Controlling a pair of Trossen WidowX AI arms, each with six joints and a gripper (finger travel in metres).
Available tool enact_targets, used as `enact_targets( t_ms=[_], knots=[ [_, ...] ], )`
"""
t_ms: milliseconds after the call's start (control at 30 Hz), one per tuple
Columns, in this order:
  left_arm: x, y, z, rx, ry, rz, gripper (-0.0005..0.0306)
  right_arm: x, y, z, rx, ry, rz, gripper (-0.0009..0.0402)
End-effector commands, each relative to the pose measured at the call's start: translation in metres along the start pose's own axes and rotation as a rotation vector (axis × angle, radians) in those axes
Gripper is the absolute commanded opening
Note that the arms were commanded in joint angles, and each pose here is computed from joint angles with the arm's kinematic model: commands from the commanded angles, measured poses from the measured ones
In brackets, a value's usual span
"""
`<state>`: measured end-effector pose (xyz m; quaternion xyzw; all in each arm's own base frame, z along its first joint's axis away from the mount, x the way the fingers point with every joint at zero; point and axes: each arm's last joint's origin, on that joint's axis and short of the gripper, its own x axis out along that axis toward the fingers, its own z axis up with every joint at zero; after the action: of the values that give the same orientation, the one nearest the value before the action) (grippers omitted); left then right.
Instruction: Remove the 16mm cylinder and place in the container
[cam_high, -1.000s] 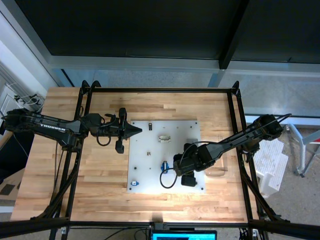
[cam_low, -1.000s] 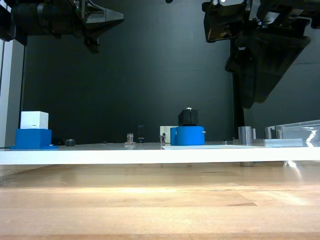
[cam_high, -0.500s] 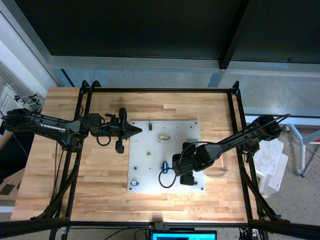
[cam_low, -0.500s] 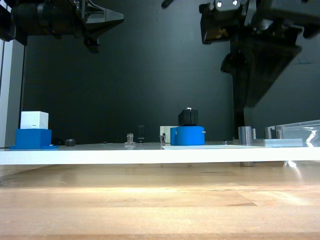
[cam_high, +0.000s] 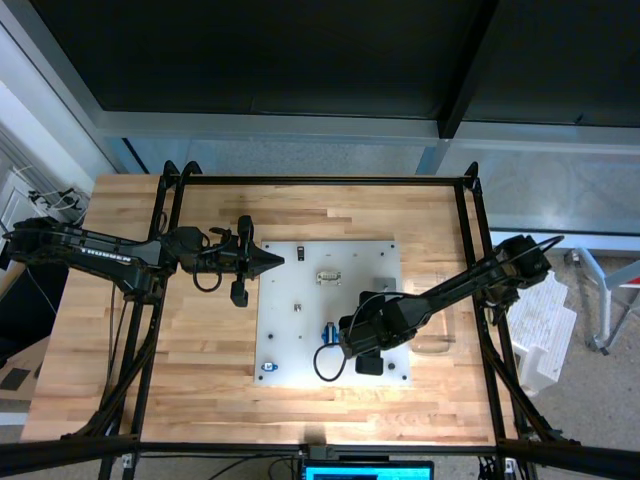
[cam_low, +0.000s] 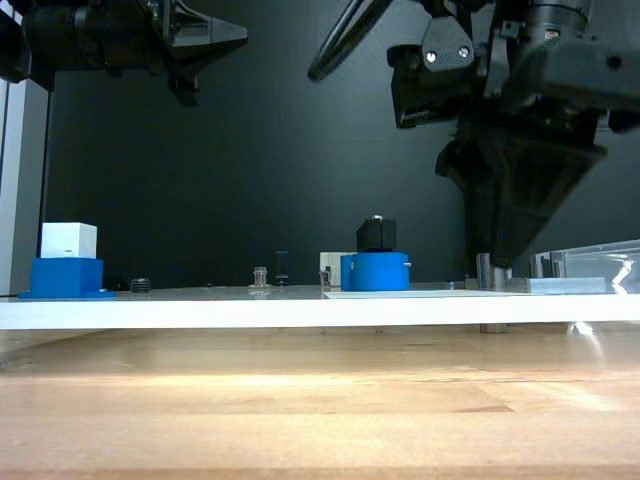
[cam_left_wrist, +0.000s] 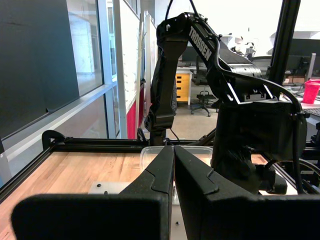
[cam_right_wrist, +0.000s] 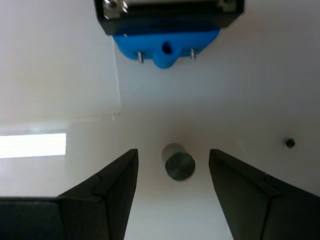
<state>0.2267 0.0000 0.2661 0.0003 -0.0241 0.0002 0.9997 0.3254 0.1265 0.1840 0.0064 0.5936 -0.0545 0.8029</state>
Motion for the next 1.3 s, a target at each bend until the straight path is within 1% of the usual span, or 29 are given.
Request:
enact_targets(
  t_ms=[33,300,367,433,733,900,1133,1300],
  knots=[
    [0.0,0.0,0.0,0.0,0.0,0.0,0.0,0.004,0.001,0.0,-0.005,-0.002,0.003,0.0196],
    [0.0,0.0,0.0,0.0,0.0,0.0,0.0,0.006,0.0,-0.002,-0.012,0.003,-0.001,0.0196],
    [0.0,0.0,0.0,0.0,0.0,0.0,0.0,0.007,0.0,-0.002,-0.011,0.001,0.0,0.019],
    [0.0,0.0,0.0,0.0,0.0,0.0,0.0,0.008,0.0,-0.002,-0.011,0.001,0.0,0.0176],
    [0.0,0.0,0.0,0.0,0.0,0.0,0.0,0.008,-0.001,-0.003,-0.012,0.002,-0.002,0.0087],
    [0.0,0.0,0.0,0.0,0.0,0.0,0.0,0.008,-0.001,-0.003,-0.016,0.002,-0.002,0.005],
    [0.0,0.0,0.0,0.0,0.0,0.0,0.0,0.005,-0.002,-0.003,-0.018,-0.002,0.001,0.0024],
    [0.0,0.0,0.0,0.0,0.0,0.0,0.0,-0.003,-0.004,-0.003,-0.015,-0.016,0.006,0.002]
  ],
)
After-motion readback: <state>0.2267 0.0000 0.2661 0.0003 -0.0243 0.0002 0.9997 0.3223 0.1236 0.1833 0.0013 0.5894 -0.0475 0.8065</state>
